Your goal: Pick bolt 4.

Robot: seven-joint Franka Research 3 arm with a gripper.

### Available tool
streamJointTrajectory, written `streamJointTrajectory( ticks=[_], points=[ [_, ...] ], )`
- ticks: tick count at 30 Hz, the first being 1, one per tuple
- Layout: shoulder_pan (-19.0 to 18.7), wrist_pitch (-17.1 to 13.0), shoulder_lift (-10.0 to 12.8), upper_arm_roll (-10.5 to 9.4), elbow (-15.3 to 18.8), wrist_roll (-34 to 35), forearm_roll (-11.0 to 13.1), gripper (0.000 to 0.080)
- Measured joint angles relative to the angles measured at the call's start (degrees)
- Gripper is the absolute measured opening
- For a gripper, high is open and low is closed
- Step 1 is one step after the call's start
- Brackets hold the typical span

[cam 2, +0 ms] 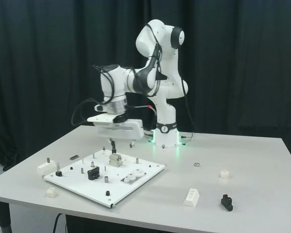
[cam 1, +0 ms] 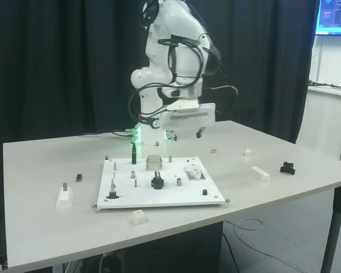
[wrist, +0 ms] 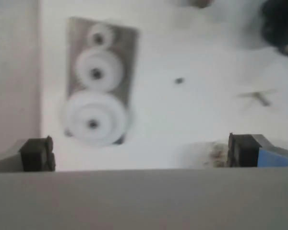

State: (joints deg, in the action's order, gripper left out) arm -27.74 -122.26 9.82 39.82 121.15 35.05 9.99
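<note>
My gripper (cam 1: 185, 134) hangs open over the far side of the white board (cam 1: 207, 195), holding nothing. In the wrist view its two black fingertips (wrist: 37, 154) stand far apart, with only board surface between them. Several small grey bolts (cam 1: 135, 183) stand upright on the board, nearer the front than the gripper; nothing shows which one is bolt 4. The second room view shows the gripper (cam 2: 121, 143) above the board's back edge, and bolts (cam 2: 106, 179) on the board (cam 2: 145, 174). A small dark dot (wrist: 179, 80) marks the board in the wrist view.
On the board are a grey plate with three white gears (wrist: 97, 81), a grey block (cam 1: 153, 163), a black connector (cam 1: 157, 183) and a tall black peg (cam 1: 133, 153). White blocks (cam 1: 260, 173) and a black part (cam 1: 287, 168) lie on the grey table.
</note>
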Motion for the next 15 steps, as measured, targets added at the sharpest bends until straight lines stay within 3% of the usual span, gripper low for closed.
streamJointTrajectory(
  ticks=[6, 15],
  points=[
    [-3.57, 2.21, -0.87, -1.34, 0.29, 4.31, 0.02, 0.08],
    [-7.98, 4.98, -2.13, -5.59, 0.57, 9.56, 0.01, 0.08]
  ],
)
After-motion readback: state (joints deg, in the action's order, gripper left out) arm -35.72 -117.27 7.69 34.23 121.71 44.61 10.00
